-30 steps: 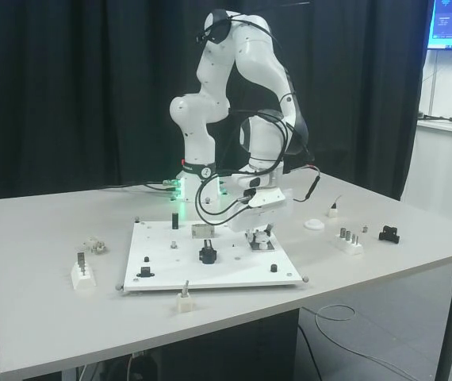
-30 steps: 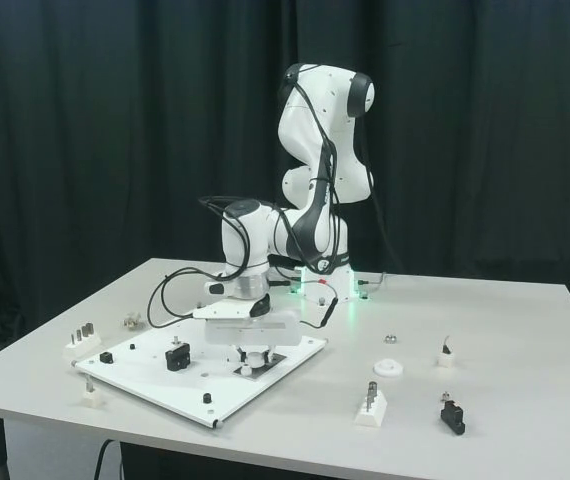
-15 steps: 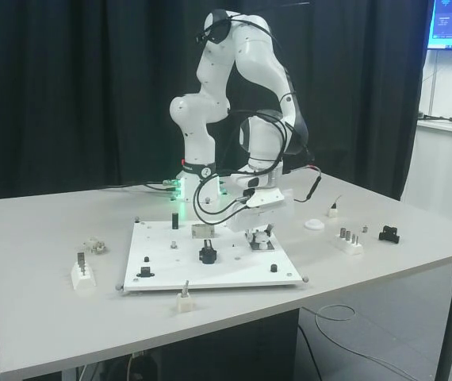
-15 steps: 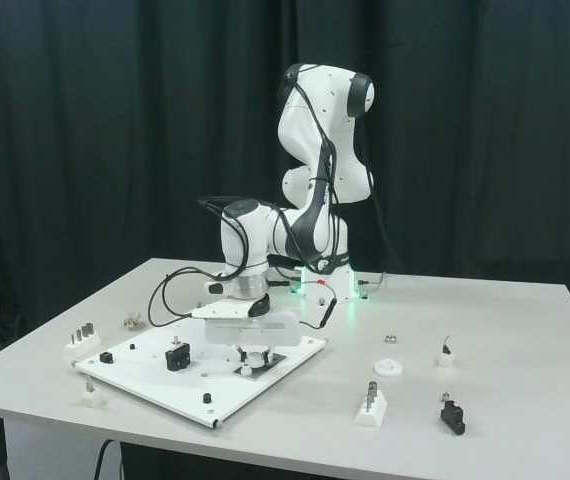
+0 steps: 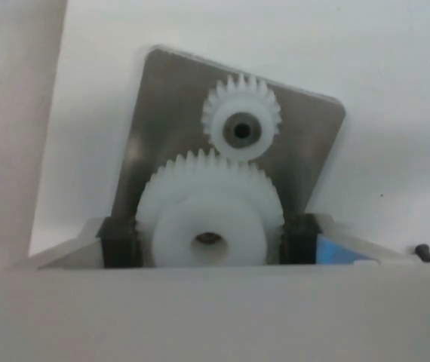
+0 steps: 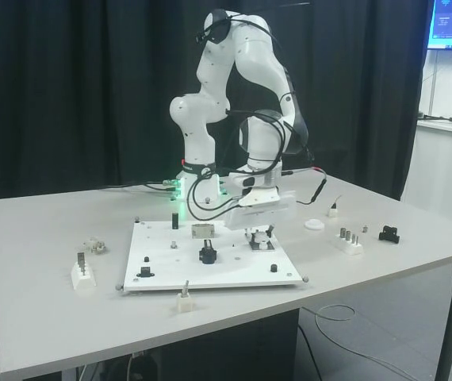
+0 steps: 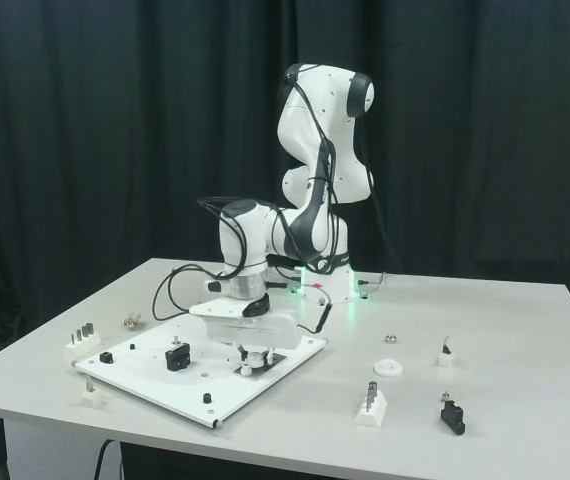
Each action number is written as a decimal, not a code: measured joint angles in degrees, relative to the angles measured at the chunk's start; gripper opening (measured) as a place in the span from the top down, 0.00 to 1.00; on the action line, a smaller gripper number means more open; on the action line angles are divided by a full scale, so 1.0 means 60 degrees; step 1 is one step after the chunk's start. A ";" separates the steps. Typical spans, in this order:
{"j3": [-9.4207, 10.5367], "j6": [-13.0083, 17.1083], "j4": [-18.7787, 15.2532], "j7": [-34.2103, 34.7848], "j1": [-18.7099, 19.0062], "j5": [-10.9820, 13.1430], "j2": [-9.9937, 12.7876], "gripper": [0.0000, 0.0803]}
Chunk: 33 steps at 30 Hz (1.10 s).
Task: Insert medium gear.
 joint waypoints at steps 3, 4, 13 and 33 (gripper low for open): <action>0.0001 0.0000 -0.0002 0.0388 0.0000 0.0010 -0.0002 0.50; 0.0001 0.0000 -0.0002 0.0496 0.0000 0.0012 -0.0002 0.50; 0.0010 0.0015 -0.0014 0.1458 0.0000 0.0080 -0.0004 0.50; 0.0018 0.0037 -0.0024 -0.0497 -0.0019 0.0049 -0.0003 0.50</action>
